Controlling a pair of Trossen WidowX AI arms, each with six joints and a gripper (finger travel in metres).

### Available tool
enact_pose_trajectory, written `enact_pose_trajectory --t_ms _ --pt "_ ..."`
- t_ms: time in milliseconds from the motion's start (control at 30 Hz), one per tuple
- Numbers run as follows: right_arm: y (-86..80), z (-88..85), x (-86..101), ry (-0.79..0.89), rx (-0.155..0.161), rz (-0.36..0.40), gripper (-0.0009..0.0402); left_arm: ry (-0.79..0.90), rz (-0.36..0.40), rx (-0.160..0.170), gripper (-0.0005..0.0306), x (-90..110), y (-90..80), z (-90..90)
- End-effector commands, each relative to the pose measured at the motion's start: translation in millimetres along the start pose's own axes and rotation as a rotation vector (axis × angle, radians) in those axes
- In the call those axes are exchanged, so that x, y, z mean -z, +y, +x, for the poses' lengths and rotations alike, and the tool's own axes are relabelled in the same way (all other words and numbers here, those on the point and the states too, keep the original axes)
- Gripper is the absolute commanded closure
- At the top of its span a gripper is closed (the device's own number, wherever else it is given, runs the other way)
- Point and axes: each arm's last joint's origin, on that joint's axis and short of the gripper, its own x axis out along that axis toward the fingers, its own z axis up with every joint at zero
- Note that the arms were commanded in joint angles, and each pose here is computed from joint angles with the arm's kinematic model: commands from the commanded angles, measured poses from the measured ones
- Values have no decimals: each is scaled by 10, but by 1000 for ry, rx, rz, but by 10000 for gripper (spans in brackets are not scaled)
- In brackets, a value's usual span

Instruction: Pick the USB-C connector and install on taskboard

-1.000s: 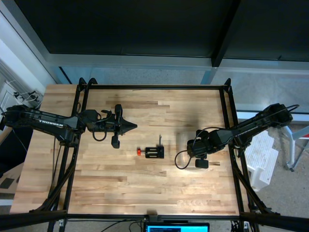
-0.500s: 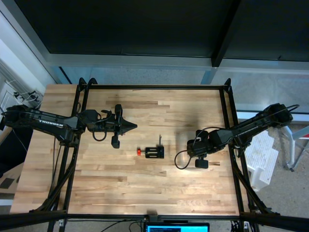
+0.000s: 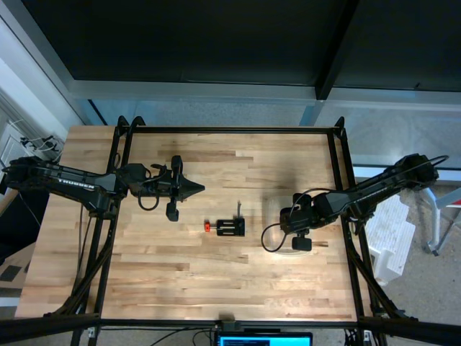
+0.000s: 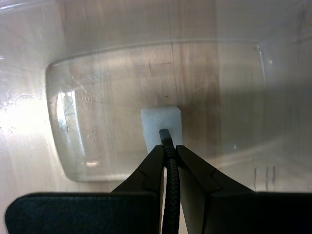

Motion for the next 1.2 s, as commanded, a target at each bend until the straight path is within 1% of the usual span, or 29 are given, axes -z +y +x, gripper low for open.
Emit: enact_pose_trajectory --t_ms 33,433,567,633,933,1100,1200 --pt "-8 -88 -11 2 1 0 393 0 0 0 300 1 0 1" --pt "-31 -486 -109 8 4 2 393 0 0 0 300 1 0 1" --pt "-32 -590 -144 4 3 4 393 0 0 0 300 1 1 1" --pt "-32 -619 -153 3 3 4 393 0 0 0 300 1 0 1" --pt "-31 -626 -162 2 2 16 393 0 0 0 300 1 0 1" --pt "-12 -679 -259 -15 -4 62 393 0 0 0 300 1 1 1" --pt "5 -725 -338 -25 -7 69 393 0 0 0 300 1 0 1"
